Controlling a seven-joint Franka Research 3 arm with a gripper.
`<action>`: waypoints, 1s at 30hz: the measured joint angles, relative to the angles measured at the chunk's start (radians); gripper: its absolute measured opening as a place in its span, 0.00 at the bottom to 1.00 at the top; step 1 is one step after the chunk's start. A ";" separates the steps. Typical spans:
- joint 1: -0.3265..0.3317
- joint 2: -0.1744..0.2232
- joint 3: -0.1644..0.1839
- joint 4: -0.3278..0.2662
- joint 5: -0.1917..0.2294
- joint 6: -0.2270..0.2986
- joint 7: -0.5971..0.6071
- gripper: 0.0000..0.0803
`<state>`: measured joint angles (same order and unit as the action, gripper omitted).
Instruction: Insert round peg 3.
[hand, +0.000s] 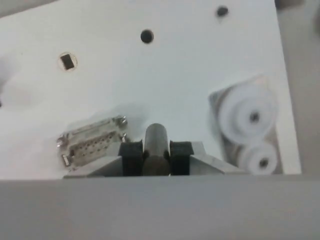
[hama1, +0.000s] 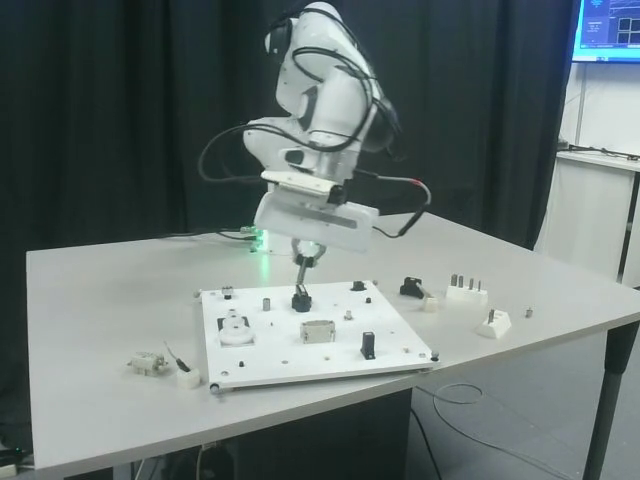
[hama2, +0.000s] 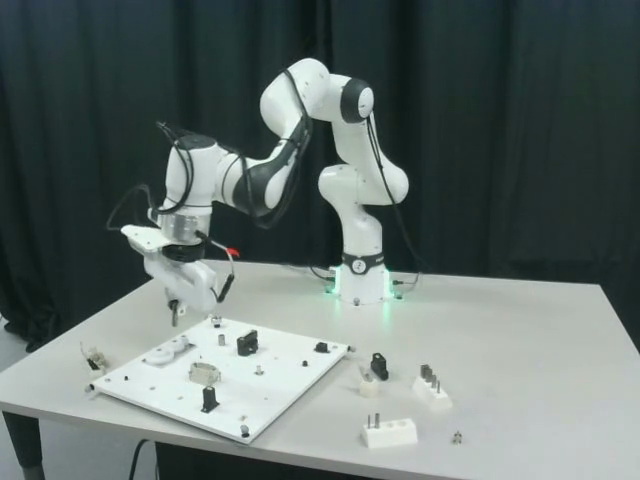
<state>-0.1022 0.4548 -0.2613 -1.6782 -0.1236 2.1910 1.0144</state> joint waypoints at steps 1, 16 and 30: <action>-0.007 0.001 -0.001 -0.003 0.012 0.012 -0.034 0.14; -0.064 0.048 -0.008 -0.020 0.168 0.159 -0.369 0.14; -0.076 0.130 -0.008 -0.003 0.239 0.254 -0.519 0.14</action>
<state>-0.1781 0.5844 -0.2691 -1.6808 0.1151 2.4445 0.4953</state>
